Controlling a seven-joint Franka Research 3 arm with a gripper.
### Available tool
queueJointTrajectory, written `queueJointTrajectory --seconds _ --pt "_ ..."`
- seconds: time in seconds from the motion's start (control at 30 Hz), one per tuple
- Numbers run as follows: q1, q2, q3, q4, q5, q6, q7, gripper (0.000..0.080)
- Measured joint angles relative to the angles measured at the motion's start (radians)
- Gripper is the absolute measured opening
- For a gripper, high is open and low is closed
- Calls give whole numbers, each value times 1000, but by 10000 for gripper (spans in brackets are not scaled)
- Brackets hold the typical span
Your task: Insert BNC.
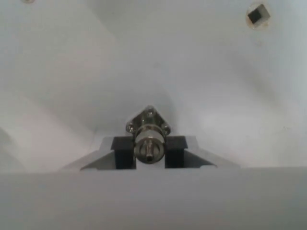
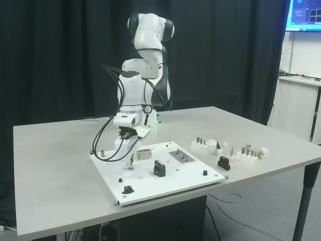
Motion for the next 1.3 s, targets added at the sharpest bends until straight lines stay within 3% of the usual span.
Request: queueJointTrajectory --seconds 0.83,1.3 --pt "0 2 -1 4 1 0 -198 125" --pt "0 3 -1 5 2 -1 -249 125"
